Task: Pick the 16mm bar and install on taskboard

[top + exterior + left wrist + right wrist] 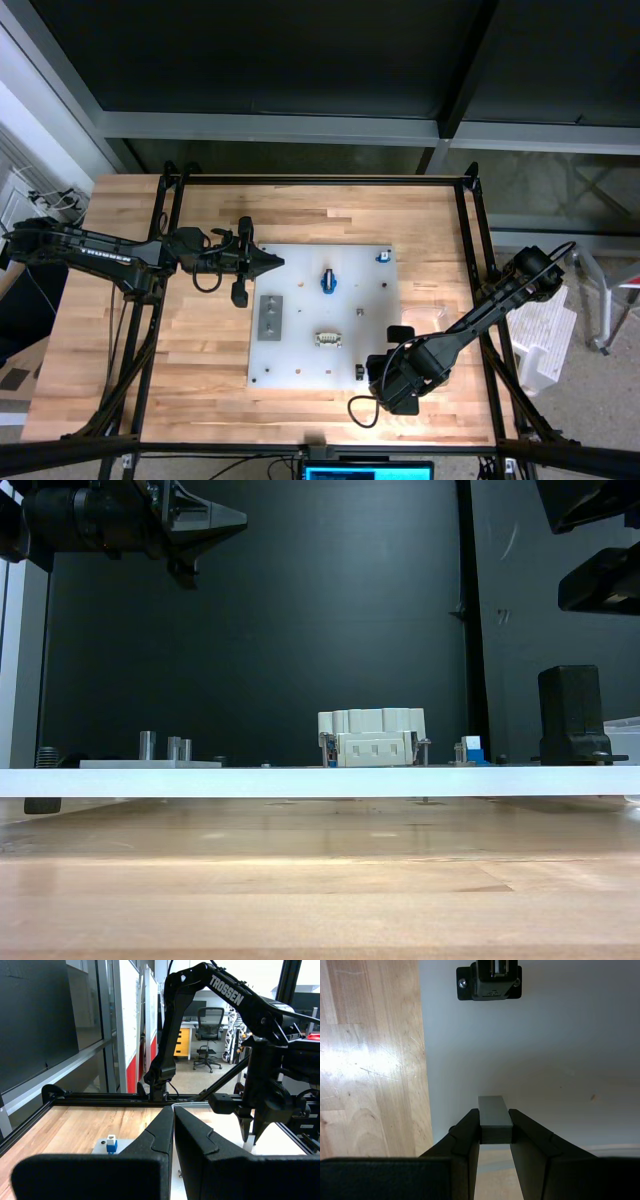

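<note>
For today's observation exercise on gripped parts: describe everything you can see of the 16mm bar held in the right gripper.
The 16mm bar is a small, plain grey, matt, metal-looking piece with a flat upper face. It is clamped between the jaws of the right gripper, which press on its two sides, over the white taskboard near its edge. The left gripper, shut and empty, hovers over the board's far left corner.

Two grippers: the left gripper [272,262] above the board's far left corner, fingers together; the right gripper [495,1132] above its near right edge, pinching one grey bar [494,1111]. One white board [300,300] carries one grey block [270,315], one blue knob [329,281], one silver connector [327,341] and one black part [360,372]. I think the block has three pegs [147,745].
</note>
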You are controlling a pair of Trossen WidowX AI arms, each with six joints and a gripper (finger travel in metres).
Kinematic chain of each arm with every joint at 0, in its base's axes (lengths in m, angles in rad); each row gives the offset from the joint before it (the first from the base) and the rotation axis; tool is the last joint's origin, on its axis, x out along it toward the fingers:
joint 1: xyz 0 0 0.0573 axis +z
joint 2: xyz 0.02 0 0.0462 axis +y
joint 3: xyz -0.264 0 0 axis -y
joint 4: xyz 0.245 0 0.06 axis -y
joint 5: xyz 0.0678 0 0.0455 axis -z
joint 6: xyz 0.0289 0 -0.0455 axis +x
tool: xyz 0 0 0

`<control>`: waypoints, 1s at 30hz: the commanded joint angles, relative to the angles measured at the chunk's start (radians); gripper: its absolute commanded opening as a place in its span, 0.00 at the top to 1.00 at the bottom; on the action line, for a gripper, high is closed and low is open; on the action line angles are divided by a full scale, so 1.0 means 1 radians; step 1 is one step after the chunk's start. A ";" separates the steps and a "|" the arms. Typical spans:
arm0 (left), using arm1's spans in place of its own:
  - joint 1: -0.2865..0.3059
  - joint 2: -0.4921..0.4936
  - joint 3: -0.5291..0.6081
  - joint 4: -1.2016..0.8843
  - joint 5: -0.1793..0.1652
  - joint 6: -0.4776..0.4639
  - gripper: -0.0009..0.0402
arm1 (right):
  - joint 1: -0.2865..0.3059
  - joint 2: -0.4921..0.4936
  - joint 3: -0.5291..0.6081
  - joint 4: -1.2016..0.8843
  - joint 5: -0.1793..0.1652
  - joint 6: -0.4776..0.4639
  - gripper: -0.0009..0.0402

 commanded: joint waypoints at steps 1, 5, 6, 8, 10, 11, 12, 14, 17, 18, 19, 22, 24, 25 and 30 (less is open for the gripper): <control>0.000 0.000 0.000 0.000 0.000 0.000 0.98 | 0.000 0.001 -0.018 0.027 -0.001 0.001 0.97; 0.000 0.000 0.000 0.000 0.000 0.000 0.98 | 0.000 0.001 -0.039 0.049 0.000 -0.003 0.97; 0.000 0.000 0.000 0.000 0.000 0.000 0.98 | 0.000 0.001 -0.045 0.051 0.000 -0.003 0.97; 0.000 0.000 0.000 0.000 0.000 0.000 0.98 | 0.000 0.001 -0.057 0.061 0.000 -0.010 0.97; 0.000 0.000 0.000 0.000 0.000 0.000 0.98 | 0.000 0.001 -0.071 0.077 0.000 -0.011 0.97; 0.000 0.000 0.000 0.000 0.000 0.000 0.98 | 0.000 0.001 -0.077 0.087 0.000 -0.014 0.97; 0.000 0.000 0.000 0.000 0.000 0.000 0.98 | 0.000 0.001 -0.081 0.095 0.000 -0.014 0.97; 0.000 0.000 0.000 0.000 0.000 0.000 0.98 | 0.000 0.000 -0.082 0.097 0.000 -0.014 0.97; 0.000 0.000 0.000 0.000 0.000 0.000 0.98 | 0.000 -0.005 -0.081 0.097 0.000 -0.014 0.97; 0.000 0.000 0.000 0.000 0.000 0.000 0.98 | 0.000 -0.005 -0.079 0.097 0.000 -0.014 0.96; 0.000 0.000 0.000 0.000 0.000 0.000 0.98 | 0.000 -0.005 -0.076 0.095 0.001 -0.014 0.95; 0.000 0.000 0.000 0.000 0.000 0.000 0.98 | 0.000 -0.005 -0.073 0.096 0.001 -0.015 0.90; 0.000 0.000 0.000 0.000 0.000 0.000 0.98 | 0.000 -0.005 -0.074 0.096 0.000 -0.016 0.86; 0.000 0.000 0.000 0.000 0.000 0.000 0.98 | 0.000 -0.006 -0.074 0.097 0.000 -0.017 0.83; 0.000 0.000 0.000 0.000 0.000 0.000 0.98 | 0.000 -0.007 -0.069 0.095 -0.001 -0.016 0.69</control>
